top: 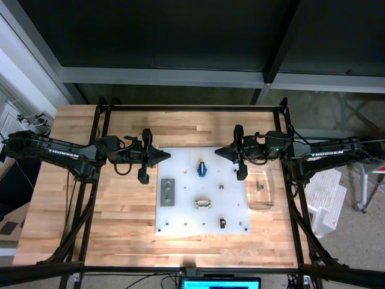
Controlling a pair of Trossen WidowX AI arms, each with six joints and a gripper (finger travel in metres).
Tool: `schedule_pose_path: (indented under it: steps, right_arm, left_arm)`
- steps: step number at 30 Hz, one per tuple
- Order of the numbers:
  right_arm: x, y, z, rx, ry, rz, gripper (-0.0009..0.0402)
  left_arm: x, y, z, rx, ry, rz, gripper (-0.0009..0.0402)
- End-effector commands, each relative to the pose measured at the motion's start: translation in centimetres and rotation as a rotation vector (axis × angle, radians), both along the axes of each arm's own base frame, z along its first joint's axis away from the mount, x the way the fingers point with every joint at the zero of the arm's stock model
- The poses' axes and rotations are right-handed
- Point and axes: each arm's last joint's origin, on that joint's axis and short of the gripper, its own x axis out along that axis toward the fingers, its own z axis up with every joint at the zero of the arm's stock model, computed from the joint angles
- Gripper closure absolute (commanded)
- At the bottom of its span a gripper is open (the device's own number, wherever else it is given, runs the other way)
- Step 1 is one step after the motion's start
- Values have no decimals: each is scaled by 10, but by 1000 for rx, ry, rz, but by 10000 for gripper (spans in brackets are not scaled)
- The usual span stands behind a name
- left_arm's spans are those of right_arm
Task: Pick the 16mm bar and install on taskboard
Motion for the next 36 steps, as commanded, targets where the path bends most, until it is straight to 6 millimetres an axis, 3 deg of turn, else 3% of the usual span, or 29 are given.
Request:
schedule_pose_path:
  steps: [1, 22, 29, 36]
  right_arm:
    - [0, 0, 0, 0, 0, 0, 393]
    - [0, 0, -3, 41, 29, 1, 394]
    - [-1, 4, -5, 57, 235, 10, 394]
    - [-12, 17, 3, 48, 560, 63, 394]
  left_arm:
    - [0, 0, 0, 0, 0, 0, 393]
    - [0, 0, 0, 0, 0, 0, 393]
    - [0, 0, 0, 0, 0, 0, 393]
    - [0, 0, 0, 0, 0, 0, 393]
